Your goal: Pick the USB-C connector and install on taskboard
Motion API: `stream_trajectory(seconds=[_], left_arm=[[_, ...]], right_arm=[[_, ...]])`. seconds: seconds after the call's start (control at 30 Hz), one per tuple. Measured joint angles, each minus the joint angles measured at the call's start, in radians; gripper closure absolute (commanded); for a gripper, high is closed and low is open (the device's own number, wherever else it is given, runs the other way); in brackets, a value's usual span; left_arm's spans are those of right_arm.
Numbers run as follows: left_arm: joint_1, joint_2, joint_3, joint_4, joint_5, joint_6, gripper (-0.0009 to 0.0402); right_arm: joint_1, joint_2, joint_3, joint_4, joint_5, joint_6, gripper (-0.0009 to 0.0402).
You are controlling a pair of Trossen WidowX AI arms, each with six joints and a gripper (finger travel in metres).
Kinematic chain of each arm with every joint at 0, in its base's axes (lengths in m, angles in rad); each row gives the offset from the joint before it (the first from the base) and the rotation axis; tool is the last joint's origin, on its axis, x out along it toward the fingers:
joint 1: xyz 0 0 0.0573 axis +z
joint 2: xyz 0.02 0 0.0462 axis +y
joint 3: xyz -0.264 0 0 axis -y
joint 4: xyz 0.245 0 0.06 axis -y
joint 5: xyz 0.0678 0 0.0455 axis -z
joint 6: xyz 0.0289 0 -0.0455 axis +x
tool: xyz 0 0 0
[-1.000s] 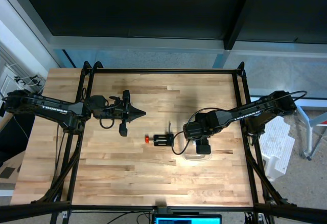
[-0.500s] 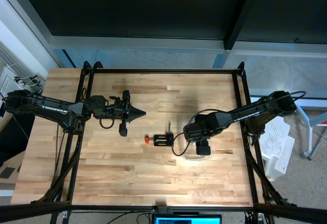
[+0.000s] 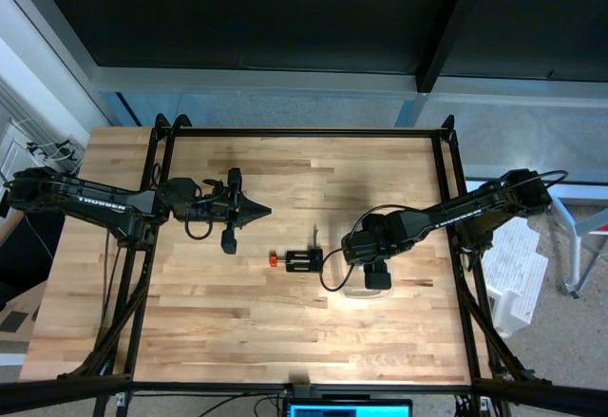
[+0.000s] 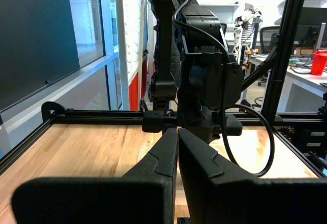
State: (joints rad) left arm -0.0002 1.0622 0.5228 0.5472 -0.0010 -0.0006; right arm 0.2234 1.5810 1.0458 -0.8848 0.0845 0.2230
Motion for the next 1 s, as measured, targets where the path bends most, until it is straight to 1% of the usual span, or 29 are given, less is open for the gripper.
stream_trajectory(seconds=[0.33,0.8,0.9,1.0], left_arm=[[0.0,0.0,0.0,0.0,0.0,0.0,0.0393],[0.0,0.0,0.0,0.0,0.0,0.0,0.0393],[0.0,0.0,0.0,0.0,0.0,0.0,0.0393],[0.0,0.0,0.0,0.0,0.0,0.0,0.0393]], right_arm=[[0.0,0.027,-0.014,0.035,0.002,-0.009,0.0205],[0.0,0.027,-0.05,0.076,0.001,-0.011,0.0206],[0.001,0.027,-0.055,0.086,-0.001,-0.008,0.0214],[0.002,0.027,-0.057,0.089,-0.002,-0.005,0.023]])
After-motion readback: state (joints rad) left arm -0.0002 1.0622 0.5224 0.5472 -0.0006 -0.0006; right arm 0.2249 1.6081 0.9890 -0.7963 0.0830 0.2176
